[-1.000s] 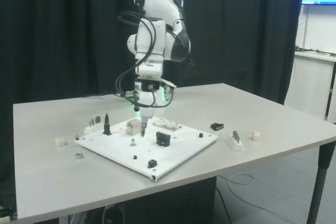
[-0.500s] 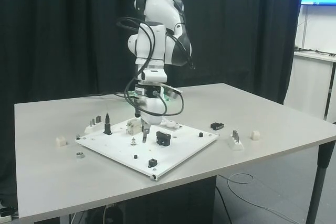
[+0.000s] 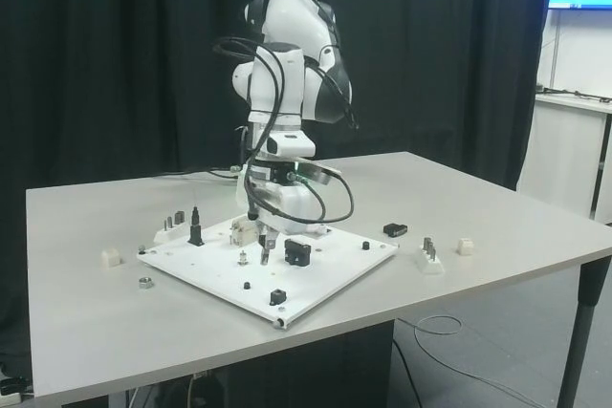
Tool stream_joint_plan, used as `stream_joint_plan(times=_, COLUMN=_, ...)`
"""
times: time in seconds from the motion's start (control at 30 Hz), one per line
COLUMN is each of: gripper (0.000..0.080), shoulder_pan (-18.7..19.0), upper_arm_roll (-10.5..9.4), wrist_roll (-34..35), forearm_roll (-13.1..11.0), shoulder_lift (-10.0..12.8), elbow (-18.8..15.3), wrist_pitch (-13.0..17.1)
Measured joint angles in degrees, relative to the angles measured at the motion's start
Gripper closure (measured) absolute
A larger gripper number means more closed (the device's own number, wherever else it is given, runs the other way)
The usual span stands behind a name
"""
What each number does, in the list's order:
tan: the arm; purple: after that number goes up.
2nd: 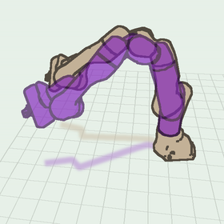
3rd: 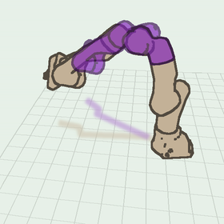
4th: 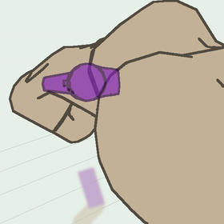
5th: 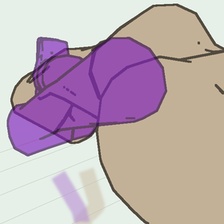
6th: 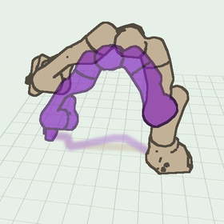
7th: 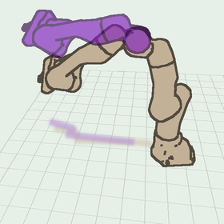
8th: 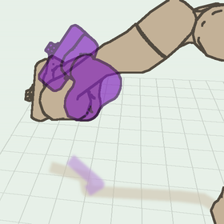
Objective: Insert Ethernet.
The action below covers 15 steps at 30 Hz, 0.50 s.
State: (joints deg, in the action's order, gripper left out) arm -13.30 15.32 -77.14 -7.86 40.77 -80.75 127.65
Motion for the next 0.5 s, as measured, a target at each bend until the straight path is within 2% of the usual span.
stream_joint_plan(times=0.5, gripper=0.0737, shoulder_pan=-0.24, upper_arm_roll=0.08, wrist_roll=-9.98, forearm_roll=-3.63, shoulder_lift=1.43, elbow=1.79, wrist_pitch=-2.02)
